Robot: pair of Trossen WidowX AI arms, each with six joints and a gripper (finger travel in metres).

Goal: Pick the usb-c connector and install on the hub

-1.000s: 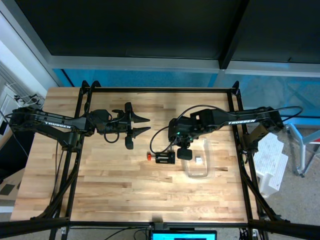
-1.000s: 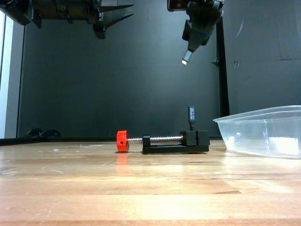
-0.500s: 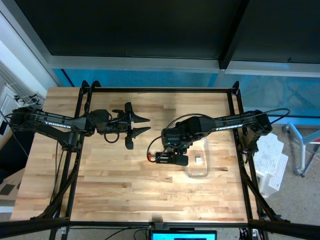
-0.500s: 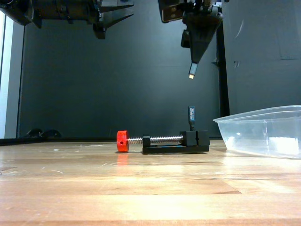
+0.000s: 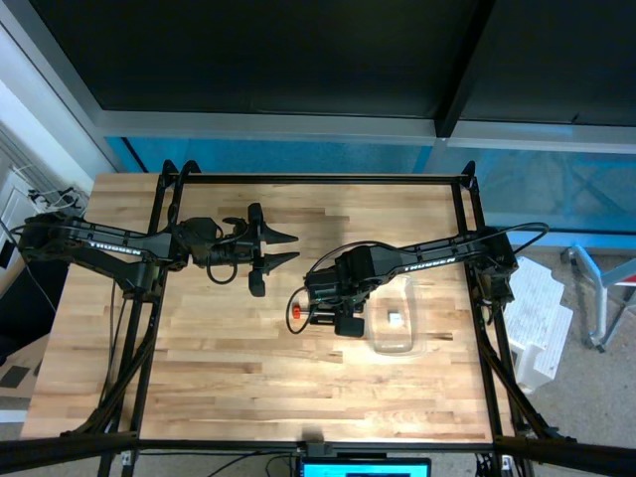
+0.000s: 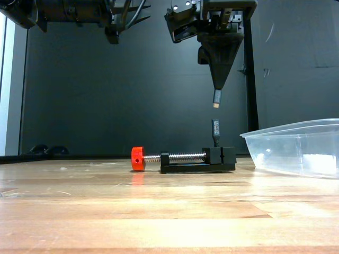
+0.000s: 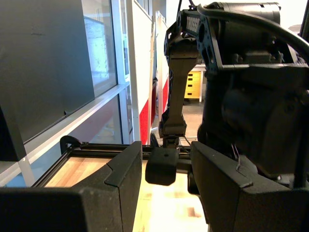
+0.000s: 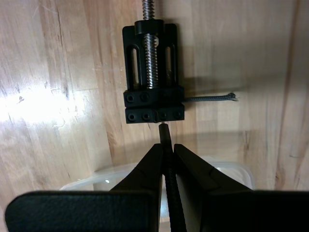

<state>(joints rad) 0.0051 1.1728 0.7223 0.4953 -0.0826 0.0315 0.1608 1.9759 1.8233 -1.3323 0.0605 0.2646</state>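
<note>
Right gripper (image 6: 217, 90), lowered above the hub (image 6: 197, 160) beside the tray (image 6: 296, 151), is pinching the usb-c connector (image 6: 216, 98) upright, tip down; left gripper (image 5: 289, 247) is hovering aside, fingers (image 5: 278, 236) spread, empty.

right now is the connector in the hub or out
Out. In the low view the connector hangs in the shut right hand, a clear gap above the hub. Left hand sits open at far left.

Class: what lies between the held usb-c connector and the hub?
Low view: bare air, then a small upright piece standing from the hub. The right pincer holds the usb-c connector above it; the left pincer hangs open, off to the left.
</note>
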